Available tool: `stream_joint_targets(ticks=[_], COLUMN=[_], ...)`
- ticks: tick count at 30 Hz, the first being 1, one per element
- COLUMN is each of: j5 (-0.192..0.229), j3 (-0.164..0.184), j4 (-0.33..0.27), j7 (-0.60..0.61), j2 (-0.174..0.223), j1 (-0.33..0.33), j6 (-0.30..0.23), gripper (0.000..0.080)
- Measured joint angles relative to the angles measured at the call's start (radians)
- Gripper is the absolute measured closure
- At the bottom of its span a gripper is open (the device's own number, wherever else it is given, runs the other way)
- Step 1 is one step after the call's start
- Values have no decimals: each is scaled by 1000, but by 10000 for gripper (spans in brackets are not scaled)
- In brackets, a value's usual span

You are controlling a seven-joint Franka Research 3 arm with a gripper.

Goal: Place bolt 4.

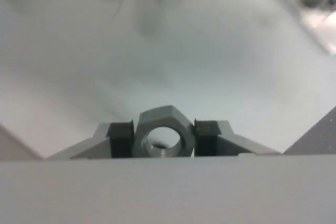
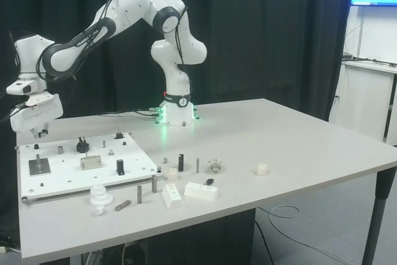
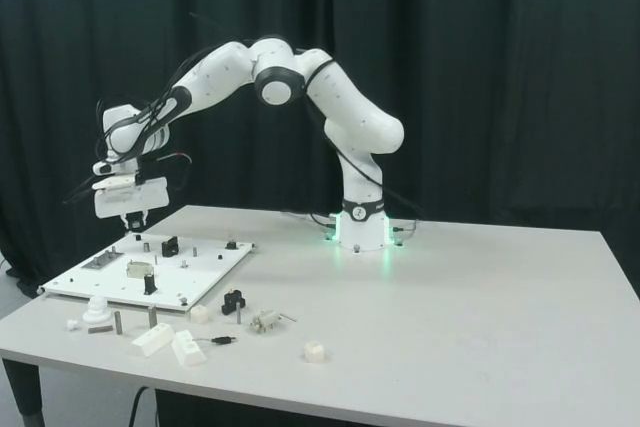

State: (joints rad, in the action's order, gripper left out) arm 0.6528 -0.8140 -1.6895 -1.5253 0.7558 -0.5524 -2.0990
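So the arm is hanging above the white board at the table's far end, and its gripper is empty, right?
Not quite. The arm does hang above the white board, but the gripper is not empty: the wrist view shows its two black pads clamped on a grey hexagonal part with a round hole through it.

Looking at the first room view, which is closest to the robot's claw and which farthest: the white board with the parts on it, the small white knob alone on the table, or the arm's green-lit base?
1. White assembly board, just below the gripper.
2. Green-lit arm base, at the table's back.
3. Small white knob, alone on the grey table, far side.
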Motion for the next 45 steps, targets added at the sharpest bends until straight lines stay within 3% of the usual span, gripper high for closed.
stream_joint_targets(ticks=[20, 32, 45], j5=[4, -1, -47], j3=[11, 8, 5], j4=[-22, -74, -113], j7=[301, 488, 713], j2=[-104, -164, -223], j1=[160, 310, 474], j6=[108, 116, 116], gripper=[559, 559, 559])
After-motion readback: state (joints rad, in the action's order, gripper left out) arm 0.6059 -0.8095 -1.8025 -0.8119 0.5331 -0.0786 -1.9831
